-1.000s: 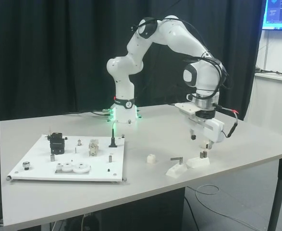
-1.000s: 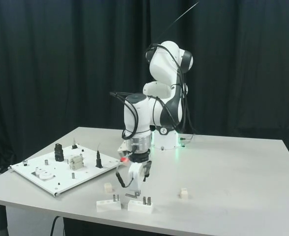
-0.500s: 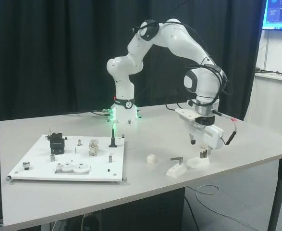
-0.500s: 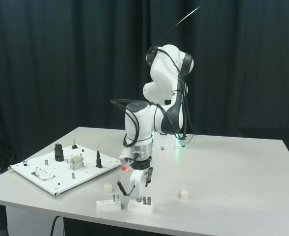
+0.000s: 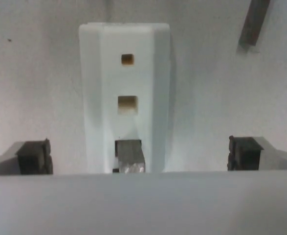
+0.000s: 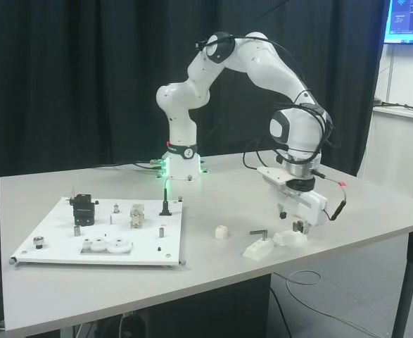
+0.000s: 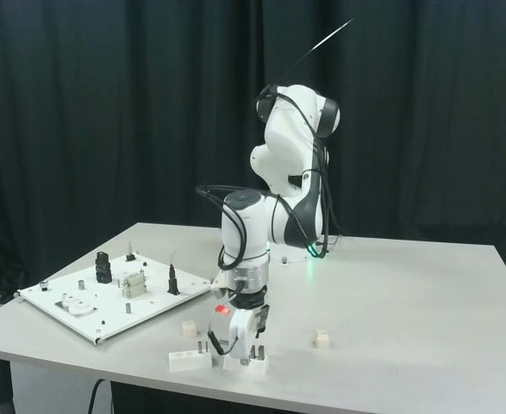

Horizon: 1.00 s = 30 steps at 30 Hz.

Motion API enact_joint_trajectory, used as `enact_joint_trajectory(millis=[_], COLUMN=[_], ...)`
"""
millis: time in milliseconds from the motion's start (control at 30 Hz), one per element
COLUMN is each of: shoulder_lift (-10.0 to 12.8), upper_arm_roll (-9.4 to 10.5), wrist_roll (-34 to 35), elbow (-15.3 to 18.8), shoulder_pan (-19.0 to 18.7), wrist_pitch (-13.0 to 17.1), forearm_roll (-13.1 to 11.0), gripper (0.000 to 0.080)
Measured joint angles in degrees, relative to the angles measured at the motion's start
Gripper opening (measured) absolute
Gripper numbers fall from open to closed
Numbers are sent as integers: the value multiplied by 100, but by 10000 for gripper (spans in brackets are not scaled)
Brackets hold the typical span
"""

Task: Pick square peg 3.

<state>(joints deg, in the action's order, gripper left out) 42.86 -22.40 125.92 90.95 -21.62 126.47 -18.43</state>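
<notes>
White arm's two-finger gripper (image 5: 138,155) is hovering with fingers spread wide, straddling the white slotted holder block (image 5: 126,93) where the grey square metal peg (image 5: 129,155) is standing upright, untouched, midway between them.

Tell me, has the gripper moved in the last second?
Yes. The gripper has come down toward the white peg holder on the grey table, which has stayed put, and now sits just above it.

2 room views face arm (image 6: 262,63) from opposite sides; wrist view close, downward.
</notes>
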Motion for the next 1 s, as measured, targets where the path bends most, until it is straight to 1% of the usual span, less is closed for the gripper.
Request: enact_joint_trajectory(millis=[400, 433, 467, 500, 667, 700, 833, 1000], shoulder_lift=[120, 128, 136, 144, 175, 178, 163, 154], upper_arm_roll=[14, 14, 14, 14, 14, 14, 11, -1], wrist_roll=[32, 57, 89, 116, 147, 147, 148, 148], elbow=[0, 0, 0, 0, 0, 0, -25, -136], shoulder_pan=[15, 16, 17, 17, 17, 17, 15, 13], wrist_pitch=[156, 168, 181, 194, 244, 249, 254, 207], forearm_roll=[-38, -46, -52, -57, -123, -135, -141, -140], gripper=[800, 705, 705, 540, 540, 382, 382, 382])
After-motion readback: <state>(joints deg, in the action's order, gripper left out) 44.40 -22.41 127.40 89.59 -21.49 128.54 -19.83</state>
